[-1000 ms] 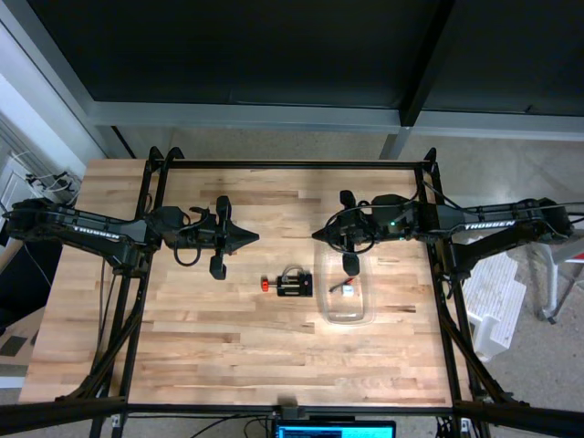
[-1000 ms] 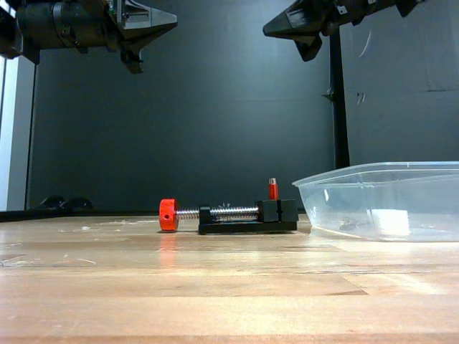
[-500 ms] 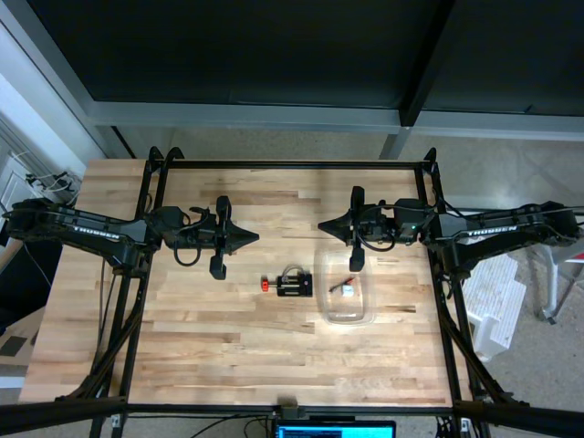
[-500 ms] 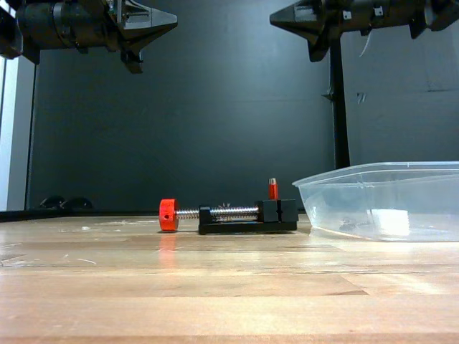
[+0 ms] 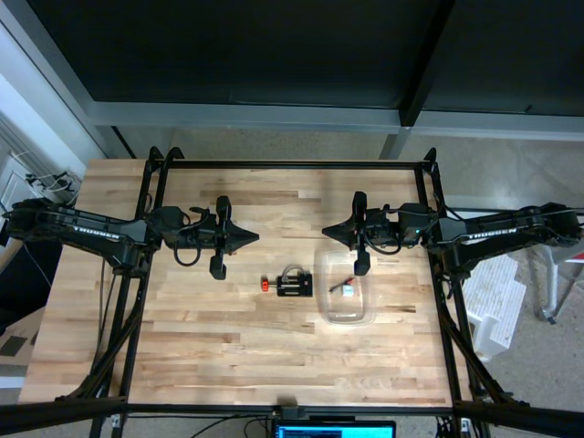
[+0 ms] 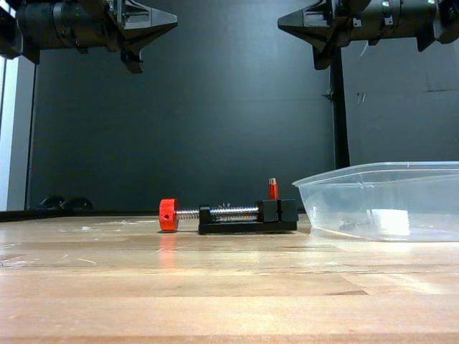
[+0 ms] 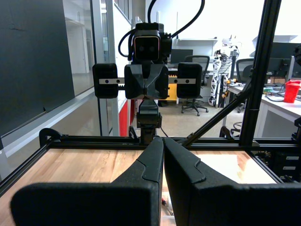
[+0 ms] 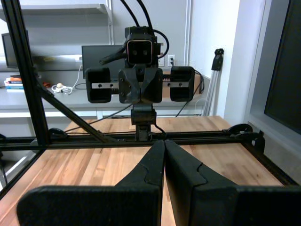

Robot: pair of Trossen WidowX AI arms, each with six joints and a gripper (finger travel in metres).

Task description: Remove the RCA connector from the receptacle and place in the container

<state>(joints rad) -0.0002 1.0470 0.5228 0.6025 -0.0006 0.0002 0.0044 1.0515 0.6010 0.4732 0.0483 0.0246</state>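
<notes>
Looks done: the RCA connector (image 5: 340, 284) lies in the container (image 5: 360, 316), left gripper (image 5: 254, 237) and right gripper (image 5: 327, 232) high over the table (image 5: 228, 365), jaws pressed together

Evenly bright from overhead in the high view, with faint shadows on the table (image 5: 228, 356). Dimmer at table height: shows left gripper (image 6: 173, 26) and right gripper (image 6: 281, 26), high overhead, as dark shapes; catches sheen on the container (image 6: 430, 208); softens the nearest wood.

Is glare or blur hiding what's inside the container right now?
High view: container rim glints, yet the RCA connector shows inside. Low view: its cloudy wall smears contents; left gripper and right gripper, both shut, hang dark above the table.
</notes>
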